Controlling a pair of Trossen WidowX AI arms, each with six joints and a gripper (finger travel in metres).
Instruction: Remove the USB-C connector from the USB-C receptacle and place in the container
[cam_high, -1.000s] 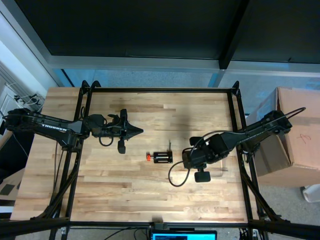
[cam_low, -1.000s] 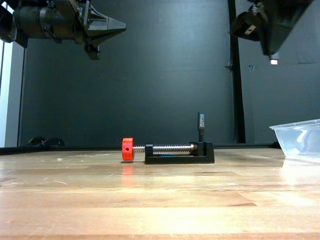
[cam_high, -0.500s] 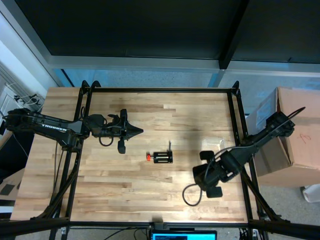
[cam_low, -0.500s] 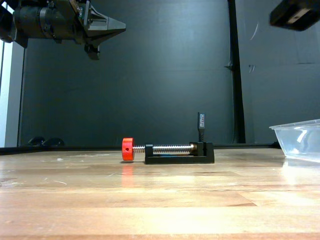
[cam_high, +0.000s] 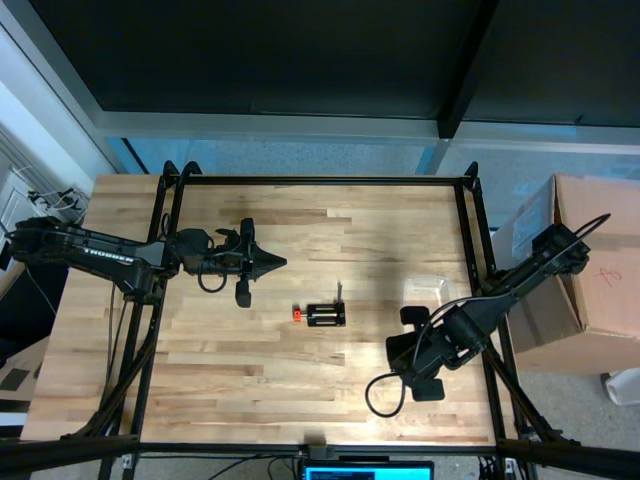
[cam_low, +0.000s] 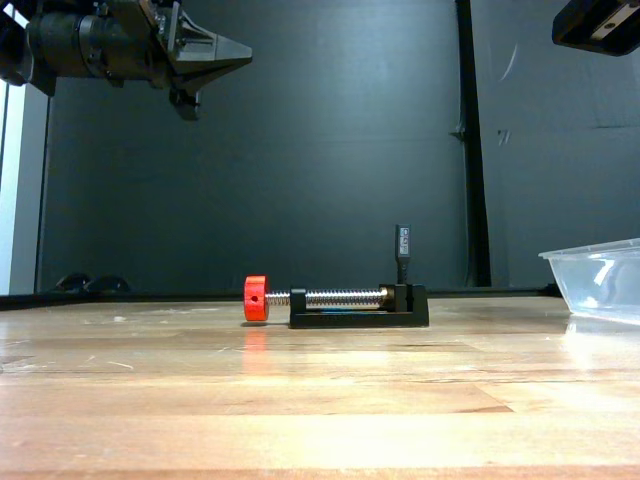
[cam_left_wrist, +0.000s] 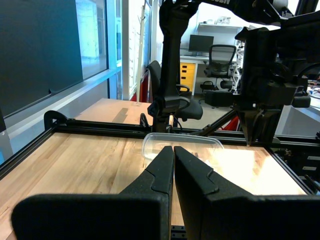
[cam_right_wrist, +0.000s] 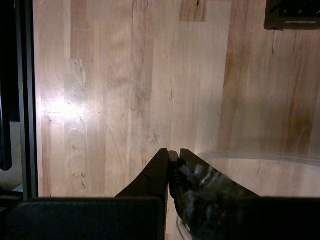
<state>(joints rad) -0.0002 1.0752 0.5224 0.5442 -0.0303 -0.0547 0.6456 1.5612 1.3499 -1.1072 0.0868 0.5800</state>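
The USB-C connector (cam_low: 402, 243) stands upright in its receptacle at the right end of the black fixture (cam_low: 358, 306) with a red knob (cam_low: 256, 298); from above it shows as a thin stub (cam_high: 340, 291). No gripper touches it. My left gripper (cam_high: 283, 263) hovers shut, high and to the fixture's left (cam_low: 248, 47), fingertips together (cam_left_wrist: 173, 149). My right gripper (cam_high: 400, 352) hangs over the near right of the table, shut (cam_right_wrist: 171, 156), beside the clear container (cam_right_wrist: 260, 167). I see nothing held in it.
The clear container (cam_high: 432, 290) sits on the table right of the fixture (cam_low: 598, 280) and shows beyond the left fingers (cam_left_wrist: 182, 145). A black frame (cam_high: 320, 181) rings the table. A cardboard box (cam_high: 590, 270) stands off the right edge.
My right gripper has swung from beside the fixture toward the near right and risen out of the low view. The connector has stayed in its receptacle. The left arm has not moved.
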